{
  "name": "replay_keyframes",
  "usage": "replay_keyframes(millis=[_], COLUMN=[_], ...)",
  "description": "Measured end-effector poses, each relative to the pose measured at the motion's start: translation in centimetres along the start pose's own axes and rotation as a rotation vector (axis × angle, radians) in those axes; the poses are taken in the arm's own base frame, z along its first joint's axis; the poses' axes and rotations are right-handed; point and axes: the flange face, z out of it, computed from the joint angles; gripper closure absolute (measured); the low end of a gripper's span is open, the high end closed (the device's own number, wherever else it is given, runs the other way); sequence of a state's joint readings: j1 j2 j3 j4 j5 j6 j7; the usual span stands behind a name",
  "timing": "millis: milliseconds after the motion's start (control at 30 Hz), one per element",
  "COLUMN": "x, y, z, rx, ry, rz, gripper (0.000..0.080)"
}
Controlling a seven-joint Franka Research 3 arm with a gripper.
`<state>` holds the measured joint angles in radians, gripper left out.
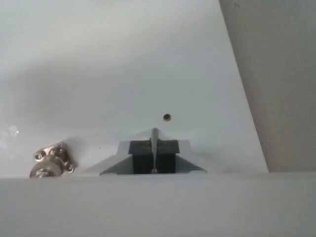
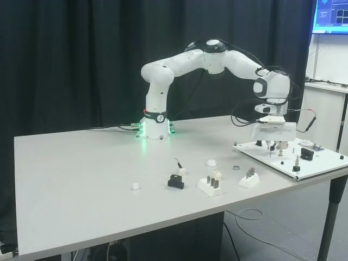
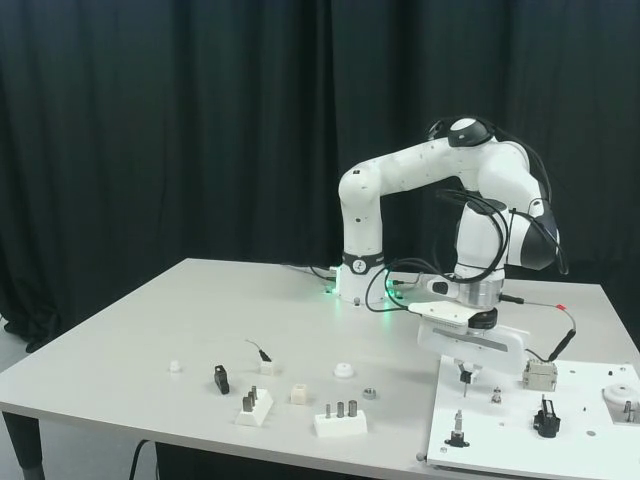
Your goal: Insert round peg 1.
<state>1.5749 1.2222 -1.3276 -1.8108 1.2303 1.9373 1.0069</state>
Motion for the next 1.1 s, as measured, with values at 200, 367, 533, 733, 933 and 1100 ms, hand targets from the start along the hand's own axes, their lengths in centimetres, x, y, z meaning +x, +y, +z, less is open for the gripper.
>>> replay_keyframes(millis=[200, 367, 533, 733, 933, 1100], x=[0.13, 0.22, 0.34, 0.47, 0.55, 0.54], y=[0.04, 0.08, 0.12, 0.14, 0.14, 0.14], z=[0.02, 0.03, 0.04, 0.06, 0.10, 0.11], rx=[-0.001, -0.002, -0.002, 0.001, 0.006, 0.006], ry=[0.005, 0.009, 0.014, 0.019, 0.023, 0.024], rz=[0.000, 0.000, 0.001, 0.001, 0.002, 0.002], gripper=[0.0785, 0.0785, 0.0785, 0.0785, 0.0785, 0.0785])
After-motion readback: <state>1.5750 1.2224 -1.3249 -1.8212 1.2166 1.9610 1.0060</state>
